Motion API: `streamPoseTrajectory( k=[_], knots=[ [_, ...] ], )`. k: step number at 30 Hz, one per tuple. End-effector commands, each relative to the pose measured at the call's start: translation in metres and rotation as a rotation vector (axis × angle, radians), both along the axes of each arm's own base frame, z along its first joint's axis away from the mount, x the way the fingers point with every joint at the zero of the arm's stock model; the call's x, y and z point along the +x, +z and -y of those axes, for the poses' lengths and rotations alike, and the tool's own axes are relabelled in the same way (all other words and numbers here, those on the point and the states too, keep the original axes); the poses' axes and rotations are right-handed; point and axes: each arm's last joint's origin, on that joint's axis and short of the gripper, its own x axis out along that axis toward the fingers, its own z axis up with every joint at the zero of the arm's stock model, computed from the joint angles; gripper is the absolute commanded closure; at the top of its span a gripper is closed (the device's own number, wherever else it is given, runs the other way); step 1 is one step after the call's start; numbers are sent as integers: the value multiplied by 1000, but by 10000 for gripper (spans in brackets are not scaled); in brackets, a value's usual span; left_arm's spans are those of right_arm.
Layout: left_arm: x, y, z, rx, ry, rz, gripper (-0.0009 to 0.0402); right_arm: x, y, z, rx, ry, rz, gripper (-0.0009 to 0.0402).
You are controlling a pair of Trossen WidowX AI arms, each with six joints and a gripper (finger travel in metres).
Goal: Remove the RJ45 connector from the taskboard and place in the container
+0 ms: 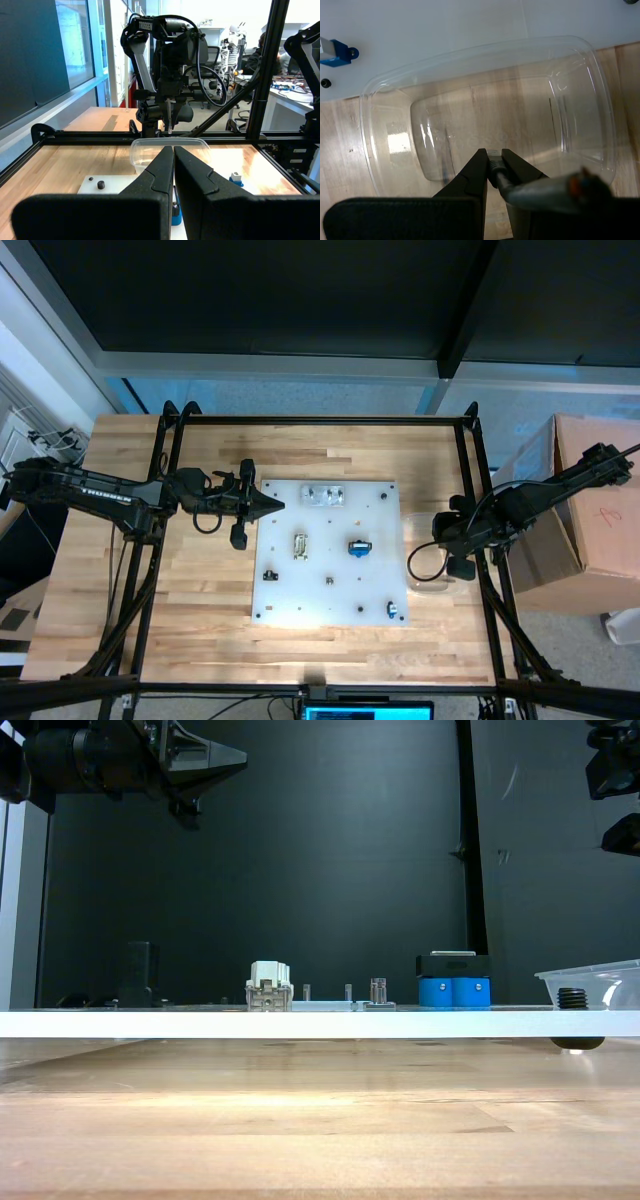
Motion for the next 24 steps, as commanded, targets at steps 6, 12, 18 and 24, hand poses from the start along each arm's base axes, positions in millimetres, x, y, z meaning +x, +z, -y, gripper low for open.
streamPoseTrajectory(
  k=[6,12,18,24],
  knots=[
    [0,0,0,0,0,0,393,0,0,0,-6,14,-2,393],
    [0,0,0,0,0,0,393,0,-1,0,-8,17,-3,393],
    [0,0,0,0,0,0,393,0,-1,0,-9,20,-4,393],
    [0,0,0,0,0,0,393,0,-1,0,-10,21,-4,393]
  ],
)
